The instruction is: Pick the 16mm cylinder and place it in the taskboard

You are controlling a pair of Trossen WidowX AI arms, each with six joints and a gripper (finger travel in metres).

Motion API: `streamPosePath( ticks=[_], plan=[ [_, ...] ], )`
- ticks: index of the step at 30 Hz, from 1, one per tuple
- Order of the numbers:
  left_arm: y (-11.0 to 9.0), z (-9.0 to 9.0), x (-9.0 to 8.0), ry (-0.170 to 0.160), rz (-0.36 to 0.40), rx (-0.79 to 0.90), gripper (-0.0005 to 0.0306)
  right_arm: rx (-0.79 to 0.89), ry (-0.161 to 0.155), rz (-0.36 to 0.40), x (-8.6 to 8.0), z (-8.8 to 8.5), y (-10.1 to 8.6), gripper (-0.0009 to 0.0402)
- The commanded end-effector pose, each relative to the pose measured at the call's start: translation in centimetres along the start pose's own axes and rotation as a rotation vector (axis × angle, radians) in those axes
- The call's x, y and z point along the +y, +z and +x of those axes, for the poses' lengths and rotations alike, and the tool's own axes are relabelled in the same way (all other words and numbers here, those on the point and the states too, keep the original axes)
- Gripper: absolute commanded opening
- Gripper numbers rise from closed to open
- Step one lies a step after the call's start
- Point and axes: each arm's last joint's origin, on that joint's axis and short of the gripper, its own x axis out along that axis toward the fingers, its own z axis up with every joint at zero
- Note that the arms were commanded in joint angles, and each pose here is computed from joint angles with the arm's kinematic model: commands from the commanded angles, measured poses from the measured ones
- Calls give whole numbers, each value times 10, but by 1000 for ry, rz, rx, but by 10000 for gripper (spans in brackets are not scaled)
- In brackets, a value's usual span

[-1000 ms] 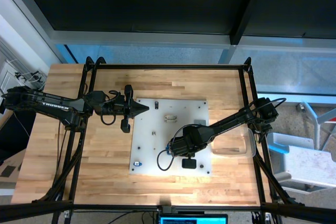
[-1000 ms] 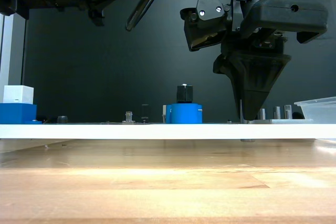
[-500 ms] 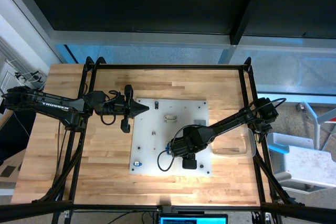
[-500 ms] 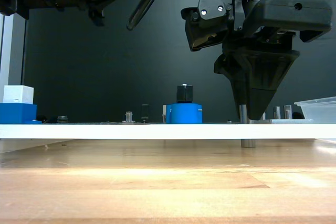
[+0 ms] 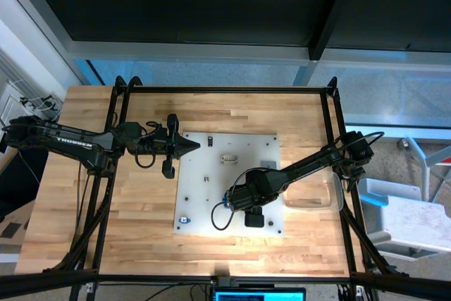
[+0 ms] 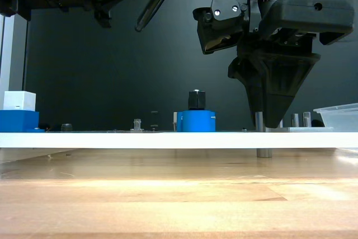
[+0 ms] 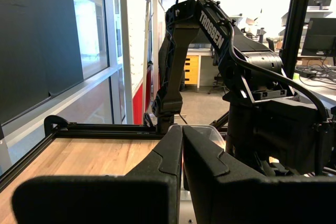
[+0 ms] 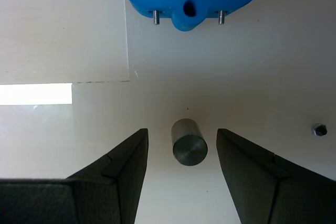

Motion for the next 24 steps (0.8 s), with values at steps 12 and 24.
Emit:
streamPosePath(
  ticks=[12,24],
  plan=[
    [0,0,0,0,0,0,0,-34,8,2,-4,-29,-6,181],
    [0,0,0,0,0,0,0,-74,21,14,-10,-56,-13,181]
  ],
)
